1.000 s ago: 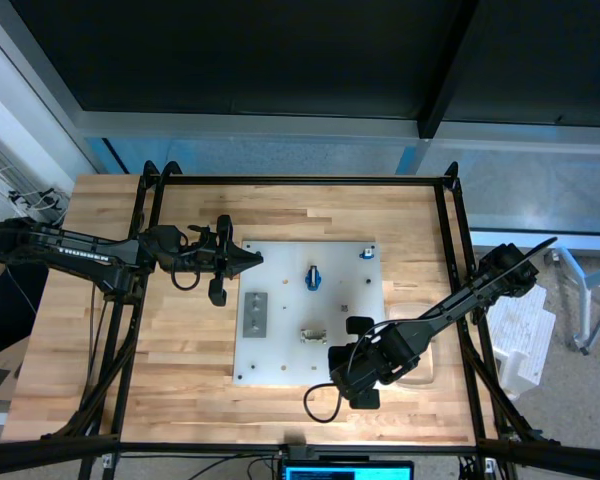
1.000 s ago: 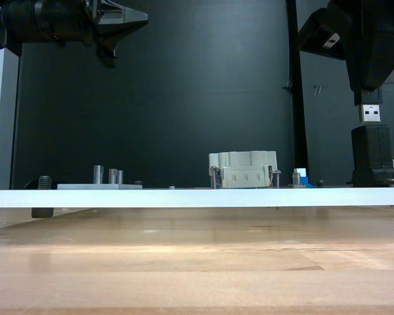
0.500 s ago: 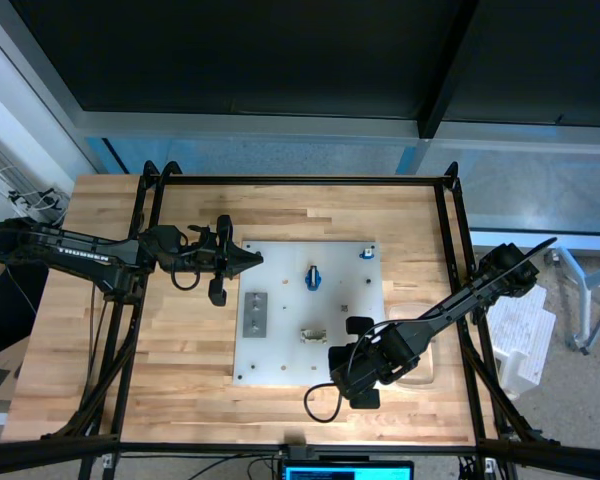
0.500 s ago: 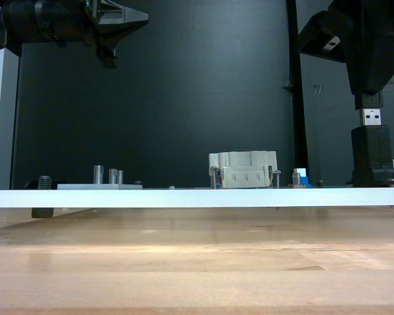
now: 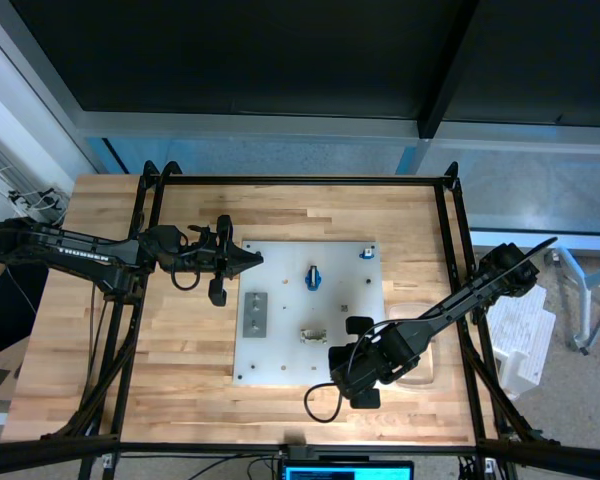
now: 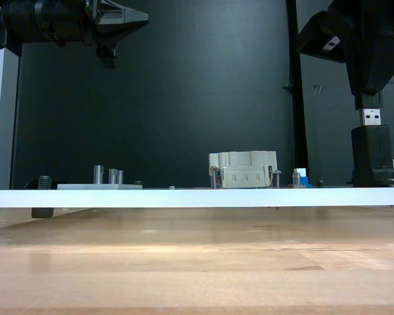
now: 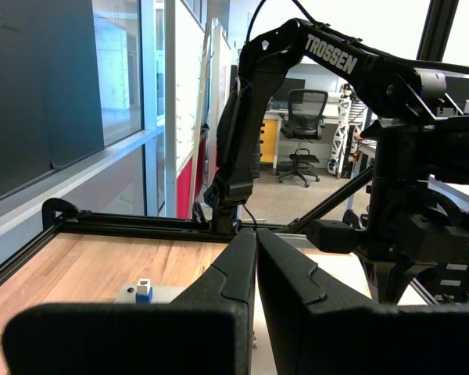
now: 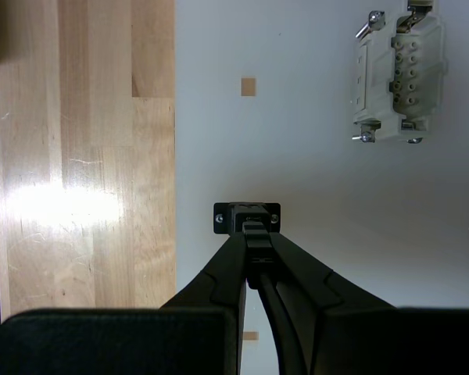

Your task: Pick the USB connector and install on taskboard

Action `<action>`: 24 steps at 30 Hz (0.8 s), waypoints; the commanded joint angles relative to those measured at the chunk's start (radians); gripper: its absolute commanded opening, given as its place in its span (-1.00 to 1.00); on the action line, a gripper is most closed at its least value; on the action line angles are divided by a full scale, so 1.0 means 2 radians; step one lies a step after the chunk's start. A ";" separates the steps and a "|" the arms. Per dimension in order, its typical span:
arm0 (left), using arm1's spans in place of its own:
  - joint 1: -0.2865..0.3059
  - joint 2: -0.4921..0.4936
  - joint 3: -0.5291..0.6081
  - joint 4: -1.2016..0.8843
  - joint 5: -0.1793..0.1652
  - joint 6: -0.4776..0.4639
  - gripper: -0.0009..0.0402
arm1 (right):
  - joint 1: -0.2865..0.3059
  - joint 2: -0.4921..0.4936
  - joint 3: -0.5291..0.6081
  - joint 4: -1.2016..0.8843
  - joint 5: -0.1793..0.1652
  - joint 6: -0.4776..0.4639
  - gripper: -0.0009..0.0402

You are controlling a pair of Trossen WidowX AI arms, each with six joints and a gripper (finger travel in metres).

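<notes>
Right end effector (image 8: 252, 247) clamped on USB connector (image 6: 373, 117), directly above black port (image 6: 371, 157) on taskboard (image 5: 280, 345). Left end effector (image 5: 252, 259) closed, empty, aloft at board's edge.

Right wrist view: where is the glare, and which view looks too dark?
Right wrist view: a bright glare patch on the wooden table, beside the taskboard, away from the right end effector holding the USB connector. Low view: black backdrop swallows the raised left end effector.

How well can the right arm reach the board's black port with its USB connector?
Probably yes: the right pincer holds the USB connector directly over the black port, nothing between. The left pincer hangs shut over the left edge of the taskboard.
</notes>
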 commanded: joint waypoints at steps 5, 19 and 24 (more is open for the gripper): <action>0.000 0.000 0.000 0.000 0.000 0.000 -0.96 | 0.000 -0.006 0.000 -0.001 0.000 0.001 -0.96; 0.000 0.000 0.000 0.000 0.000 0.000 -0.96 | 0.000 -0.005 -0.012 0.017 0.000 0.002 -0.96; 0.000 0.000 0.000 0.000 0.000 0.000 -0.96 | 0.000 -0.006 -0.014 0.017 0.001 0.002 -0.96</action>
